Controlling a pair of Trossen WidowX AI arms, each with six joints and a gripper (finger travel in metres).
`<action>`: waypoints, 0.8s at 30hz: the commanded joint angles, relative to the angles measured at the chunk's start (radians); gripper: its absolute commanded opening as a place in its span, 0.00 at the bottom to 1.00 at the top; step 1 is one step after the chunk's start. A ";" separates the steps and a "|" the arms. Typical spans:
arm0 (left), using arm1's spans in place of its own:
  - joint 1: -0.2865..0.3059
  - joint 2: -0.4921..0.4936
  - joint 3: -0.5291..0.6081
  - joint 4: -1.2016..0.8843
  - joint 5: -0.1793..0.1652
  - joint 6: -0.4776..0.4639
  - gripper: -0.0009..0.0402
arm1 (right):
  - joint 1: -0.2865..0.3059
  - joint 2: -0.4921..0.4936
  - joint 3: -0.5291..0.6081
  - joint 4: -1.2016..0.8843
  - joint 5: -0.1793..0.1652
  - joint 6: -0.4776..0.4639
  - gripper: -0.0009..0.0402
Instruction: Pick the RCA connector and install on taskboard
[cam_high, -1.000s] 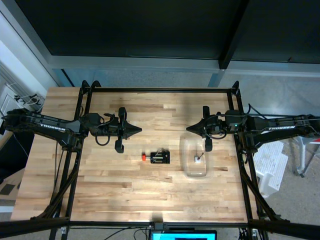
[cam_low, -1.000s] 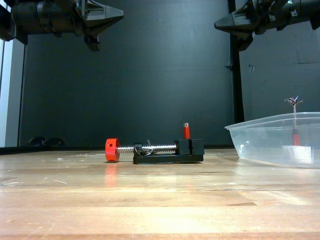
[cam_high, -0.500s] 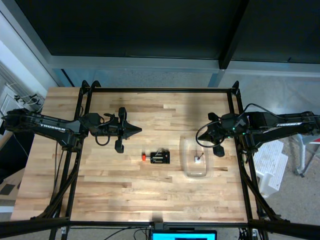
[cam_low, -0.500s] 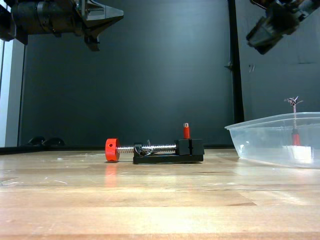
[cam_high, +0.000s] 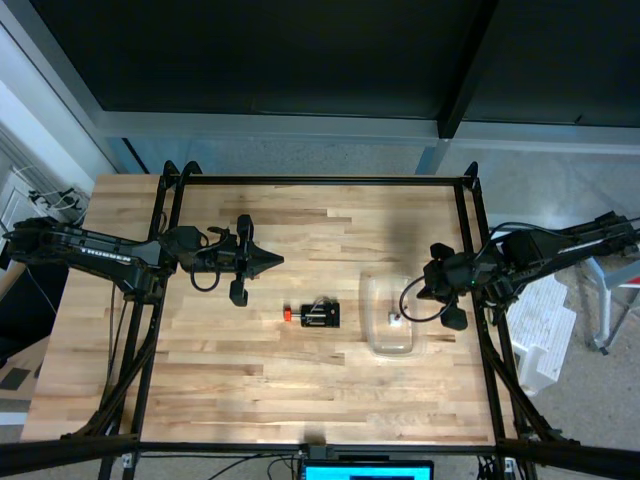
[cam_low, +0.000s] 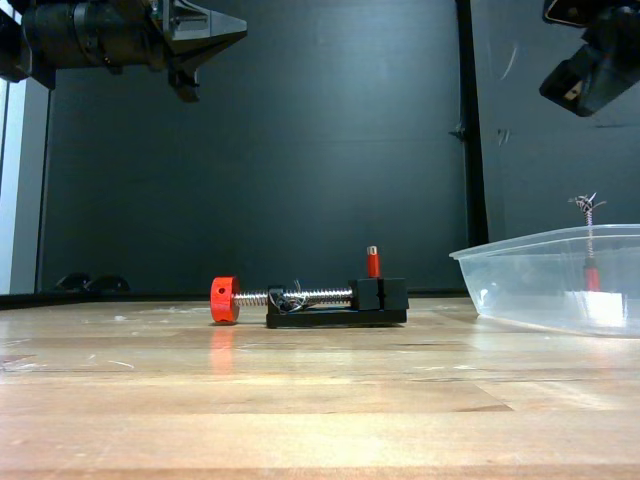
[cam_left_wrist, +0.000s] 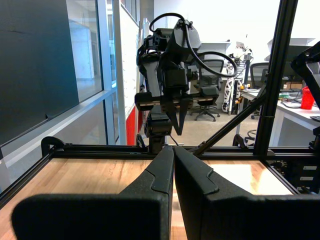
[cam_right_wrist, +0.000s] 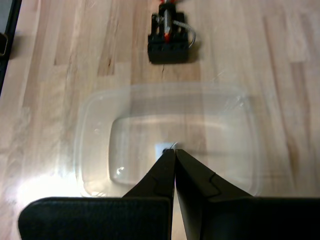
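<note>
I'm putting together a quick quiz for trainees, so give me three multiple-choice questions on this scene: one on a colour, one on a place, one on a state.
1. The knob end of the taskboard is: A red-orange; B blue; C green.
2. The RCA connector lies: A on the taskboard; B in the clear tray; C on bare wood.
3. The right hand is: A wide open; B shut on the connector; C shut, empty.
Answers: A, the low view shows the knob's colour. B, it sits on the tray's floor. C, its fingers meet above the tray with nothing between; the left hand, also shut, hangs high, left of the taskboard.
</note>
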 joint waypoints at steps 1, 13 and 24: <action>0.000 0.000 0.000 0.000 0.000 0.000 0.02 | 0.039 0.000 -0.002 -0.024 0.002 0.035 0.02; 0.000 0.000 0.000 0.000 0.000 0.000 0.02 | 0.064 0.013 -0.018 -0.078 0.017 0.097 0.02; 0.000 0.000 0.000 0.000 0.000 0.000 0.02 | 0.071 0.013 -0.125 -0.011 0.016 0.157 0.34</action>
